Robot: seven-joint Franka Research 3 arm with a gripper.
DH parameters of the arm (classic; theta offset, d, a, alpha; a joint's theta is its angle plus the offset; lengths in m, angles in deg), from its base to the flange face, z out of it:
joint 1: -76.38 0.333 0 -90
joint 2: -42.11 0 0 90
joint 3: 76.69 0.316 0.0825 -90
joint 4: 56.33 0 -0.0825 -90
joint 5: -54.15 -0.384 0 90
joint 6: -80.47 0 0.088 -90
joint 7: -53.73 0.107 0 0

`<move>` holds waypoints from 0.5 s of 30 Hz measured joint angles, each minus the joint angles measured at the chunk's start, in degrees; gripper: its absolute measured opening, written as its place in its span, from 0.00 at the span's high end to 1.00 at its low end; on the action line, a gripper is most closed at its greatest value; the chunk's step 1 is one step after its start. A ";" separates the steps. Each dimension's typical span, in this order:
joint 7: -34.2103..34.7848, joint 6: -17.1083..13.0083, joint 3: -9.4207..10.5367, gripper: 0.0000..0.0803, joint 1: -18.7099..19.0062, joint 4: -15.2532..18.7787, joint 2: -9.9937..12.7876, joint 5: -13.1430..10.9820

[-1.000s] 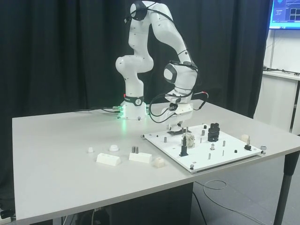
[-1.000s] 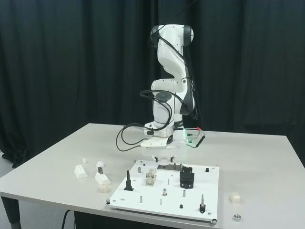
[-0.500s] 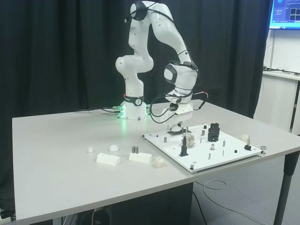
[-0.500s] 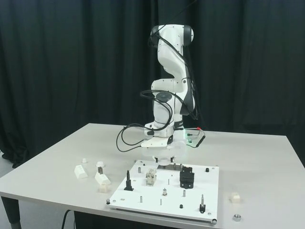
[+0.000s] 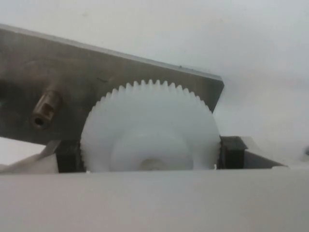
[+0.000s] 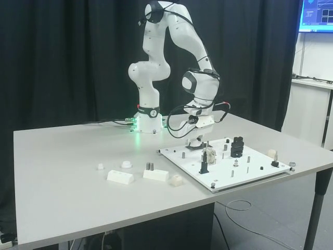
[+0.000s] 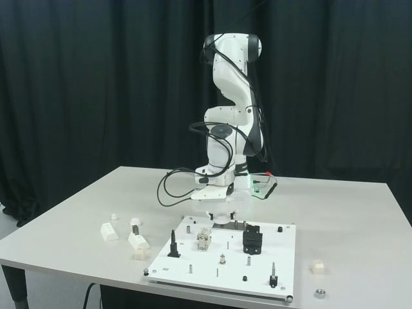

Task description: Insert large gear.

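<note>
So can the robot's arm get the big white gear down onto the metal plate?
Probably yes. The jaws hold the gear right over the metal plate, with nothing visible between them.

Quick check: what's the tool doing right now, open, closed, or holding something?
Tool: closed on the white gear, black fingers pressed against its two sides, above the metal plate.
</note>
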 joint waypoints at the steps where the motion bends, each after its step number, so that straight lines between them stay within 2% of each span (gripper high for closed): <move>1: 0.00 0.03 0.00 0.26 0.00 -0.01 0.00 0.00; 6: -0.17 0.68 0.00 0.26 0.00 -0.25 -0.01 0.00; 11: -0.64 2.99 0.00 0.26 0.00 -1.33 -0.22 0.00; 12: -0.64 3.52 -0.01 0.03 0.00 -1.60 -0.33 0.00; 15: -0.64 5.23 -0.10 0.03 0.00 -2.48 -0.78 0.00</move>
